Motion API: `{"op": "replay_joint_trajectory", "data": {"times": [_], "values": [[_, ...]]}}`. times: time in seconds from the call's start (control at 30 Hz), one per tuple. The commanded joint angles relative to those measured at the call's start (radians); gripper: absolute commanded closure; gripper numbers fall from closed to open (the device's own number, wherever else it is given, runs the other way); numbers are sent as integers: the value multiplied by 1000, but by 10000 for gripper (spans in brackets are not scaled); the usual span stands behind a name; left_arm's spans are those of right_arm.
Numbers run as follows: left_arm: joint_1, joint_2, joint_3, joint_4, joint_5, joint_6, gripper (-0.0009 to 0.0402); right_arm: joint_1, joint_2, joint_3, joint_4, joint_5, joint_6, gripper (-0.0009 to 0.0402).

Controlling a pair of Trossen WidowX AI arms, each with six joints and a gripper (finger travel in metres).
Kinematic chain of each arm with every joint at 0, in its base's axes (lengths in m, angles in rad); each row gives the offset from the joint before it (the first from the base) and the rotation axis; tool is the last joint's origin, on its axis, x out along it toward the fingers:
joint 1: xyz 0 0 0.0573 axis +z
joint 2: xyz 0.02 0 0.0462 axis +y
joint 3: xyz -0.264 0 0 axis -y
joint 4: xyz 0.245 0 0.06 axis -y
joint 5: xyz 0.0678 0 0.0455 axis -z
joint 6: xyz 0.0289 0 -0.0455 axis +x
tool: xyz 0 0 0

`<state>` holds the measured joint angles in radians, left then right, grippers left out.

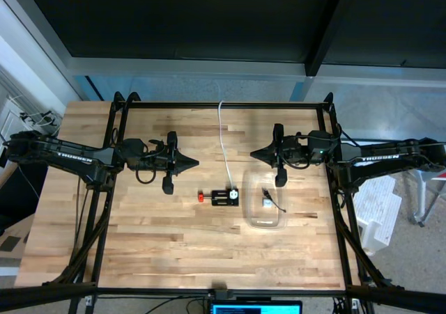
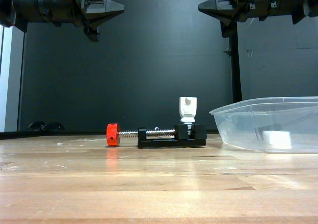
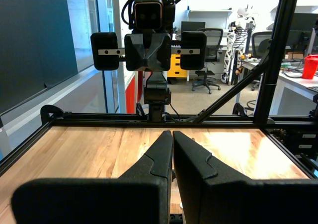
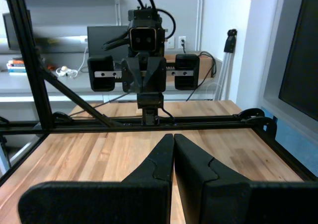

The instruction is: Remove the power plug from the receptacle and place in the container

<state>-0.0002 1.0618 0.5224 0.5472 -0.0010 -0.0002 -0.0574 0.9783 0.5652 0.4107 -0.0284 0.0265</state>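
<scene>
**Bare Table (image 1: 139, 258) Up Front, Plug (image 1: 267, 191) Already Down in Tray (image 1: 252, 220)**

Nearest the lens, nothing but wood planks. Next back, right of centre, the clear tray. Holds the small black plug toward its far end, thin cord (image 1: 279, 207) trailing nearward and to the right, past a white mark (image 1: 267, 202).

Just beside the tray on its left, the black vise (image 1: 223, 198), red knob (image 1: 201, 197) pointing left. Clamps the white socket (image 2: 188, 108) upright, with nothing plugged into its top.

Farther back and high above the wood, the left gripper (image 1: 194, 163) and right gripper (image 1: 254, 153), tips aimed at each other across open space. Both pinched fully closed, fingers meeting along their length, gripping nothing.

Farthest of all, the white cable (image 1: 224, 140), running from the socket straight away to the far edge.

Geometry that counts: plug well below the right gripper, nearward of its tip and a little toward that arm's own side. Right arm plainly the nearer, with the left cut off by vise and socket. Long axis of plug and cord roughly near-to-far, slanting right.

By the look of this layout, finished work: no pull left to make at the socket, no drop left to make at the tray.
</scene>
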Motion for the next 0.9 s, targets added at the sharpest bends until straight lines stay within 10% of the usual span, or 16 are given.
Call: {"op": "replay_joint_trajectory", "data": {"times": [0.03,0.9], "values": [[0,0,0,0,0,0,393,-2,-1,-26,35,1,22,393],[0,0,0,0,0,0,393,-1,-2,-68,79,-25,25,393]]}}
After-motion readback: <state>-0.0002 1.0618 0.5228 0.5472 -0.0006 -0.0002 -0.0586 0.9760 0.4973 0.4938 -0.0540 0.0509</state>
